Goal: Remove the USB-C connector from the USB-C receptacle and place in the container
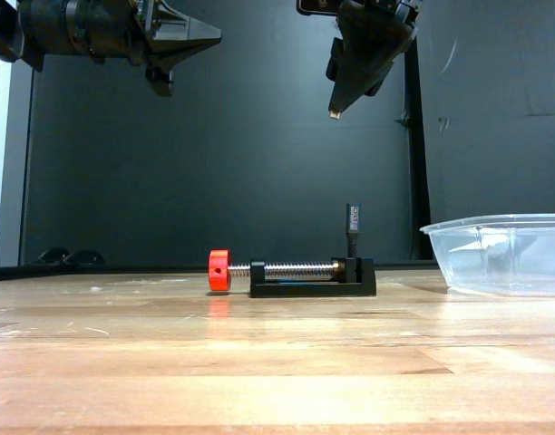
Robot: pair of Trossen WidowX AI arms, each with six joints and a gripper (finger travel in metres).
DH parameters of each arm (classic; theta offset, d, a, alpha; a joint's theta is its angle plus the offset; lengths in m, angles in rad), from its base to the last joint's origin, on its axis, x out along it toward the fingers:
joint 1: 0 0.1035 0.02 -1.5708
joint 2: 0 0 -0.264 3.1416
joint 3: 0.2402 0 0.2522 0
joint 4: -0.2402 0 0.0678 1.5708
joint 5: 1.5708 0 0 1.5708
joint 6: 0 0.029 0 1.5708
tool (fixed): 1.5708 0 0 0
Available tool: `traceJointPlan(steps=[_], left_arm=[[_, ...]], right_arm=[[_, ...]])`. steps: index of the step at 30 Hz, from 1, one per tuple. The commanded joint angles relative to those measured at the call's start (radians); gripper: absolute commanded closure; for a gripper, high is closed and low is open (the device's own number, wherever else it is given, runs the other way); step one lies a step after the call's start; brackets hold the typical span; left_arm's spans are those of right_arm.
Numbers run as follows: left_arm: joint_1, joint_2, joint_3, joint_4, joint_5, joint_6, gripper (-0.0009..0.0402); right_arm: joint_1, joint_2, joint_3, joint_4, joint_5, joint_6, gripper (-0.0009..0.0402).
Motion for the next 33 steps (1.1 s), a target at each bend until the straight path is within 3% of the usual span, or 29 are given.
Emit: traceJointPlan(steps=[1, 33], left_arm=[[0.0, 0.0, 0.0, 0.0, 0.0, 0.0, 0.0393], [0.0, 0.0, 0.0, 0.0, 0.0, 0.0, 0.0393]], right_arm=[[0.002, -0.005, 0.0, 0.001, 0.001, 0.021, 0.0393], [0.051, -0.085, -0.05, -0.028, -0.002, 0.031, 0.0393]])
